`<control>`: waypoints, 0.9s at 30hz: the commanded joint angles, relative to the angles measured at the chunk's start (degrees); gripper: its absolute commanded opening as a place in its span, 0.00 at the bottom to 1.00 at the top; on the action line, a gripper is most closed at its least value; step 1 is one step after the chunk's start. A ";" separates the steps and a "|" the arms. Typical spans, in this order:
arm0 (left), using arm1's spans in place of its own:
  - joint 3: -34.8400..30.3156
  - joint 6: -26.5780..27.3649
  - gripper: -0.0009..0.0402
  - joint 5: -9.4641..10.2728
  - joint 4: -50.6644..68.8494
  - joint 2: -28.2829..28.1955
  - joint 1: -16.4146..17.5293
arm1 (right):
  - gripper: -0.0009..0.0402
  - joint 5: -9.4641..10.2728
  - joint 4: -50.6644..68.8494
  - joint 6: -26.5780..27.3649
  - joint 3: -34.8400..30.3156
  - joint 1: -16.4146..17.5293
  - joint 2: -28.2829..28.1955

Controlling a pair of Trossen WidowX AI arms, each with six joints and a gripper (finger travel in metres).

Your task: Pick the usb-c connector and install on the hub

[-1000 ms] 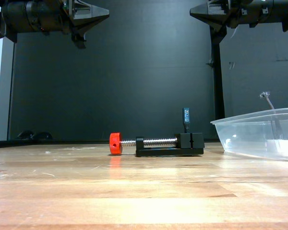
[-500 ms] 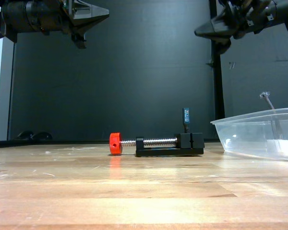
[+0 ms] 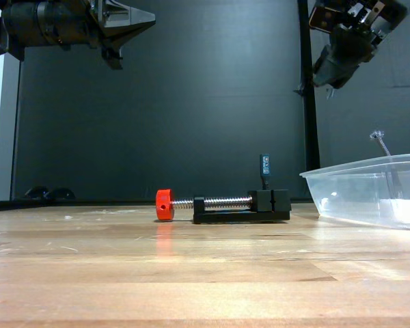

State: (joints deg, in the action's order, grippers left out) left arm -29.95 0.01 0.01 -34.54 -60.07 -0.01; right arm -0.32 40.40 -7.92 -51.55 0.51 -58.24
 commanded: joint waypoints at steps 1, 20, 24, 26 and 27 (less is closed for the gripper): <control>0.00 0.00 0.02 0.00 0.00 -0.02 0.02 | 0.02 0.11 5.79 -0.70 -2.82 0.31 -2.12; 0.00 0.00 0.02 0.00 0.00 -0.02 0.00 | 0.13 0.37 22.32 -2.49 -7.10 2.82 -8.76; 0.00 0.00 0.02 0.00 0.00 -0.02 0.00 | 0.19 -0.02 23.80 -2.62 -7.08 4.04 -9.53; 0.00 0.00 0.02 0.00 0.00 -0.02 0.02 | 0.23 -0.13 23.78 -3.21 -7.08 4.81 -10.43; 0.00 0.00 0.02 0.00 0.00 -0.02 0.00 | 0.25 -0.09 23.80 -3.23 -7.08 5.01 -11.08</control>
